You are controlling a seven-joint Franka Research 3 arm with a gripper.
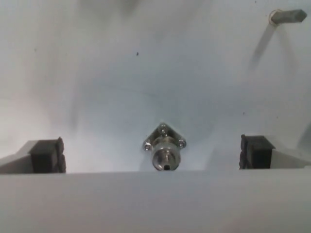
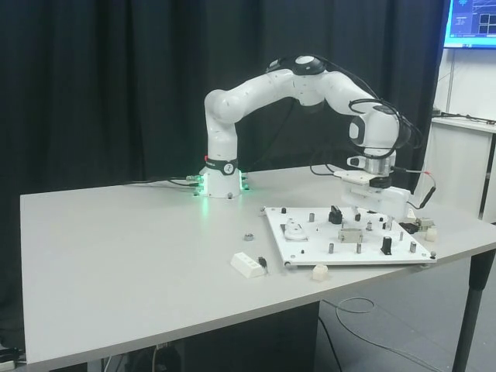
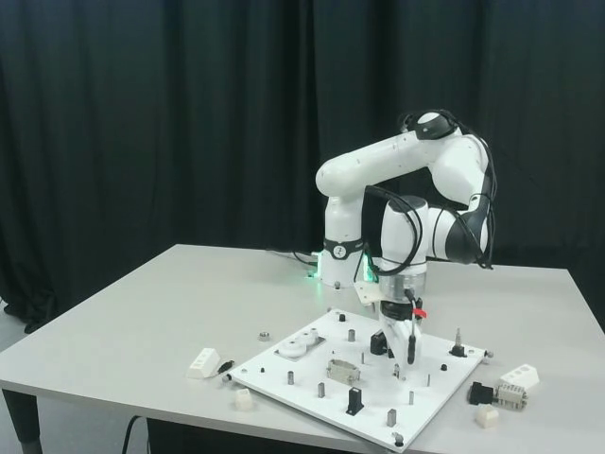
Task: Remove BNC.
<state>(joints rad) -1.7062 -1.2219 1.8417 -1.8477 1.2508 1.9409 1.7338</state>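
A white robot arm stands on a grey table before a black curtain. It reaches over a white board studded with small parts at the right of the first room view.

In the wrist view, the gripper hangs with its two black fingers spread wide and nothing between them. The metal connector stands low in the middle of that frame, upright on the board with a small screwed plate at its base. It sits midway between the fingers and touches neither. That centring suggests the hand is lined up to close around the connector and then twist or pull it free; the removal looks not yet begun.

In the second room view the gripper hovers close above the board's middle. Loose white blocks lie on the table beside the board.
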